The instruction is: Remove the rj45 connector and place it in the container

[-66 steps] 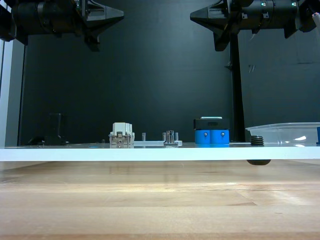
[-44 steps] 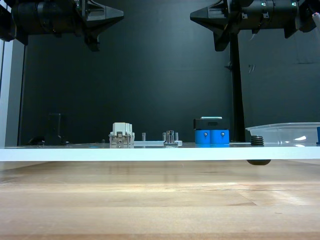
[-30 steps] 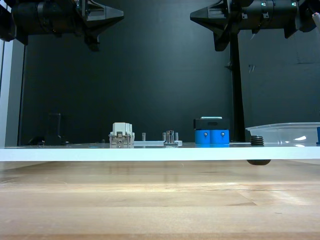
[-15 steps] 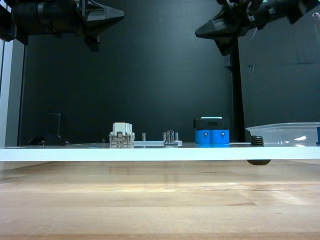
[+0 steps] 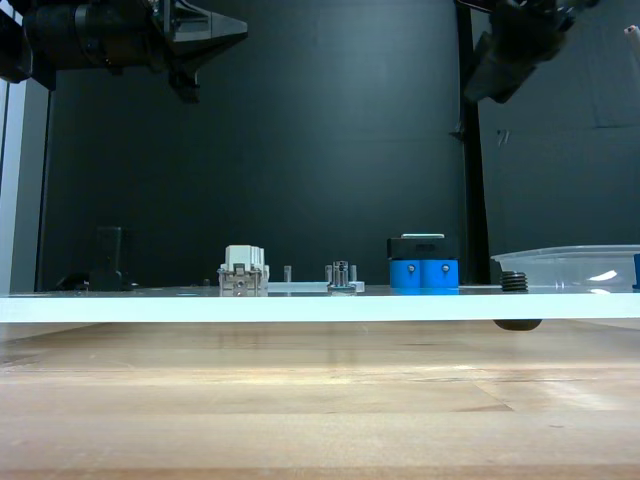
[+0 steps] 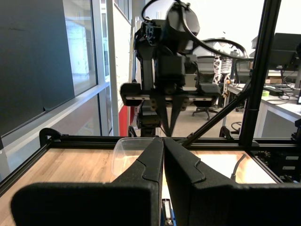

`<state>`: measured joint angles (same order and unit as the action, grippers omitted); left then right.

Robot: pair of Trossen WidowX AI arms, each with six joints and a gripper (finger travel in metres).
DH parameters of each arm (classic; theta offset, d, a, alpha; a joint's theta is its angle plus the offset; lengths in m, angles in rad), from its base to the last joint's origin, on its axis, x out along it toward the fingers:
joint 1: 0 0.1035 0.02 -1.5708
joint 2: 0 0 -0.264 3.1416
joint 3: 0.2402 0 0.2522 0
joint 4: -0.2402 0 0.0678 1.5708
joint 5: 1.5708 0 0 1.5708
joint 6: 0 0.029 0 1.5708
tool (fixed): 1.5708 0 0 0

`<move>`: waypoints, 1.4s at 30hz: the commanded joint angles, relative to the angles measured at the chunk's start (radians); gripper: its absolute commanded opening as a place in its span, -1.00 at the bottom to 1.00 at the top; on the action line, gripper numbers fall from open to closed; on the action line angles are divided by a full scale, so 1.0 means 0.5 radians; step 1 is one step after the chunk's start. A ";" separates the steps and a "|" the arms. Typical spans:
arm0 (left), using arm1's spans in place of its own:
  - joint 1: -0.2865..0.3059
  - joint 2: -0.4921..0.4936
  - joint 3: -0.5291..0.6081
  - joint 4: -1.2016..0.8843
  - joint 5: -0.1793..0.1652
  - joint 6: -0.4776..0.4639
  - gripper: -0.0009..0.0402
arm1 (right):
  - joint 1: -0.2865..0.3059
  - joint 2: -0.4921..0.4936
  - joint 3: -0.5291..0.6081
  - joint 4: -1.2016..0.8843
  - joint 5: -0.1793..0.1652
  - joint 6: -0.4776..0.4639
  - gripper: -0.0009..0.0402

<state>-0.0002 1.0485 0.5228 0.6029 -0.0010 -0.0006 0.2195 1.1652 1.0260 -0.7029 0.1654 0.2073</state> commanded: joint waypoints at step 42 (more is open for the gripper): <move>0.000 0.001 0.000 0.001 0.000 0.001 -0.96 | 0.861 0.479 0.189 -0.474 0.042 0.810 -0.96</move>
